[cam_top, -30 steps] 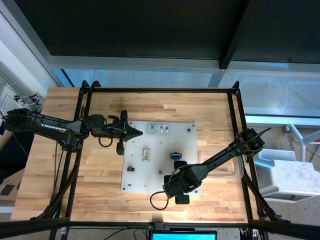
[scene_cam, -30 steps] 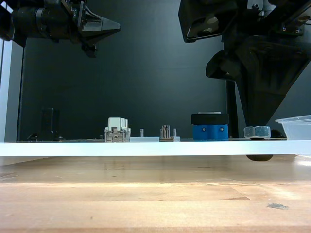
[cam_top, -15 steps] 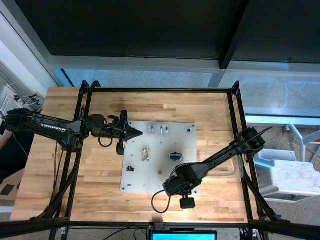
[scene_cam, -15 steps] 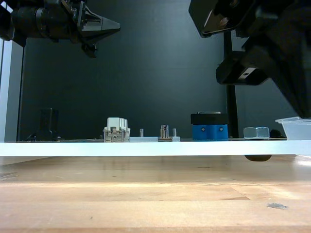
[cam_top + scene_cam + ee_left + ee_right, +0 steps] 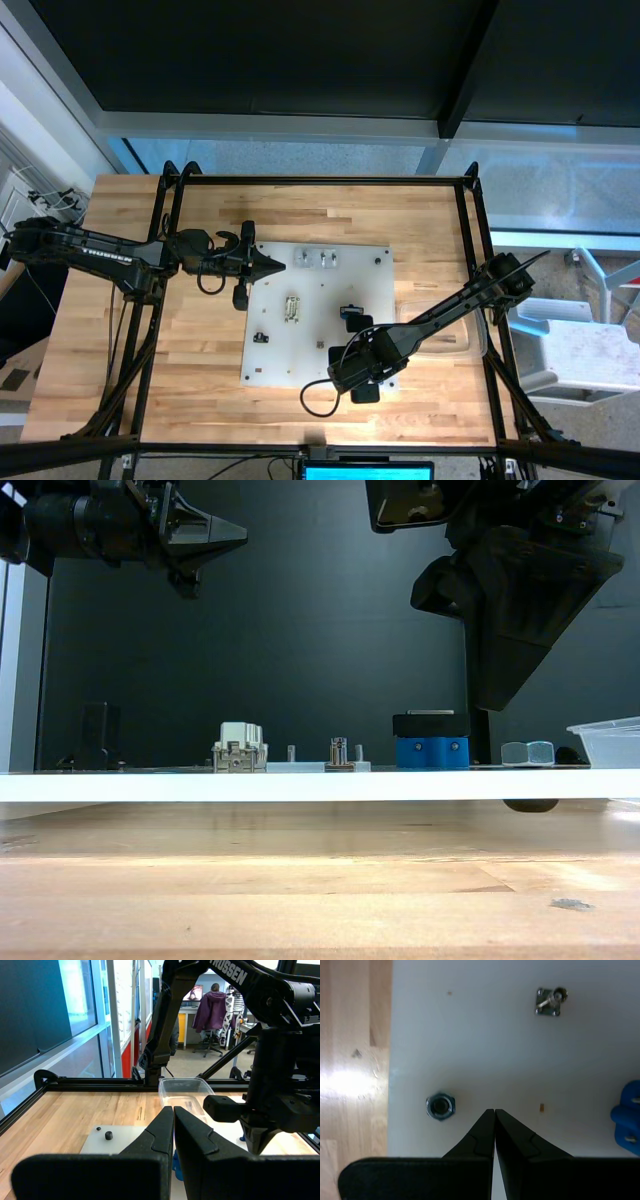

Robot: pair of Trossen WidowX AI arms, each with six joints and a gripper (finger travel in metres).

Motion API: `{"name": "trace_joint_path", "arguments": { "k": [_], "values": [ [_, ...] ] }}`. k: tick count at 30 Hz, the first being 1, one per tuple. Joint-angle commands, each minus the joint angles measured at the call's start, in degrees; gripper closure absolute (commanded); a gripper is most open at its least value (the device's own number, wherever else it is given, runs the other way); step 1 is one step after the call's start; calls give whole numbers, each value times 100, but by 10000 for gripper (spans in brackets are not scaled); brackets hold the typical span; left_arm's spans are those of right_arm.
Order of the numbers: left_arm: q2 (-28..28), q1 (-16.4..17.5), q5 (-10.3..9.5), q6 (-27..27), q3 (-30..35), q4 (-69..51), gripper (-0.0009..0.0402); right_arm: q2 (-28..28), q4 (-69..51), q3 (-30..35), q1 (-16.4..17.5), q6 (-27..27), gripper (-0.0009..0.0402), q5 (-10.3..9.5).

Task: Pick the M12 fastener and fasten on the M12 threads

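Note:
The M12 fastener (image 5: 527,752) is a small silver hex nut standing low on the white board (image 5: 300,783) near its near right edge. It sits on its stud with no ribs showing. The right wrist view shows the nut (image 5: 440,1106) from above with a dark centre. My right gripper (image 5: 490,702) hangs above and a little left of it, apart from it, and its shut tips (image 5: 494,1111) hold nothing. In the high view the right gripper (image 5: 362,372) covers the board's near right part and hides the nut. My left gripper (image 5: 278,266) hovers shut over the board's far left edge.
A clear tray (image 5: 610,738) stands just right of the board, behind the nut. On the board are a blue-and-black fitting (image 5: 432,748), a silver post (image 5: 340,752) and a white connector (image 5: 238,750). A black frame (image 5: 320,181) rings the wooden table.
A second ago the right gripper stood down on the nut. It lifted off, swung its wrist aside, and now has turned back above the nut. The nut and left arm stayed put.

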Motion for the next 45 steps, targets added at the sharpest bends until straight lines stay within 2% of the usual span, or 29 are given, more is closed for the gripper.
{"name": "trace_joint_path", "arguments": {
  "k": [1,3,8,28,30,35,37,45],
  "values": [
    [2,0,2,0,2,4,393,85,63,-24,4,13,393,-52],
    [2,2,0,0,2,0,393,138,68,-28,4,15,393,-101],
    [2,0,0,0,2,2,393,155,197,-50,13,15,393,-363],
    [2,0,0,0,2,2,393,155,424,-243,42,114,393,-389],
    [2,2,2,0,2,2,393,155,439,-258,42,136,393,-557],
    [2,0,0,0,2,2,393,140,374,-251,42,68,393,-1563],
    [2,2,2,0,2,2,393,136,289,-251,42,-4,393,-1849],
    [2,2,2,0,2,4,393,76,168,-251,50,13,393,-1867]
  ]
}}
